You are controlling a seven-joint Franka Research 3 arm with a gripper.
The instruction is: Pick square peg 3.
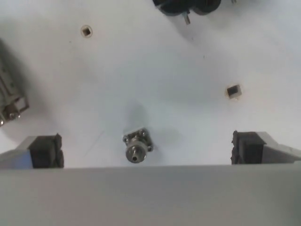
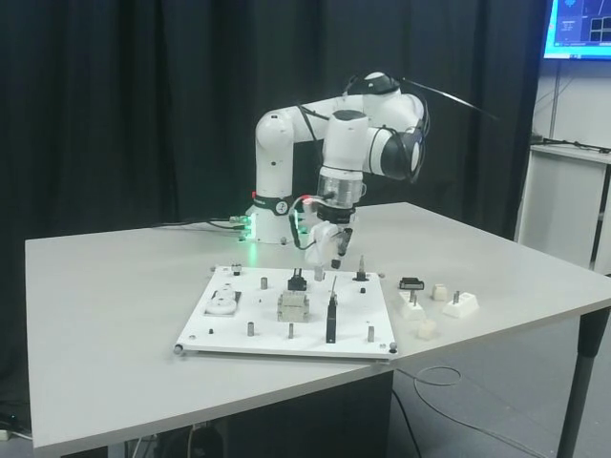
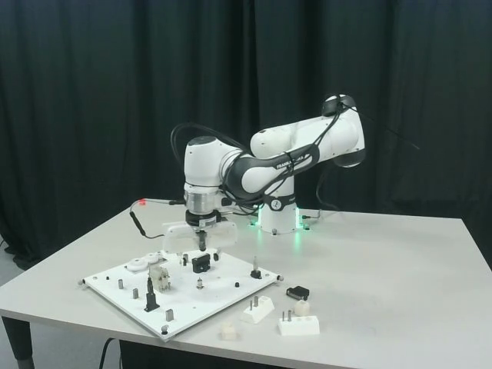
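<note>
A small square peg stands upright on the white board.

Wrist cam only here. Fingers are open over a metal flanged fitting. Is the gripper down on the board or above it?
Observer: Above it. The gripper hangs clear of the white board, touching nothing.
Operator: Anything loose off the board?
Observer: Yes. Several small white blocks and a black part lie on the grey table, beside the board.
</note>
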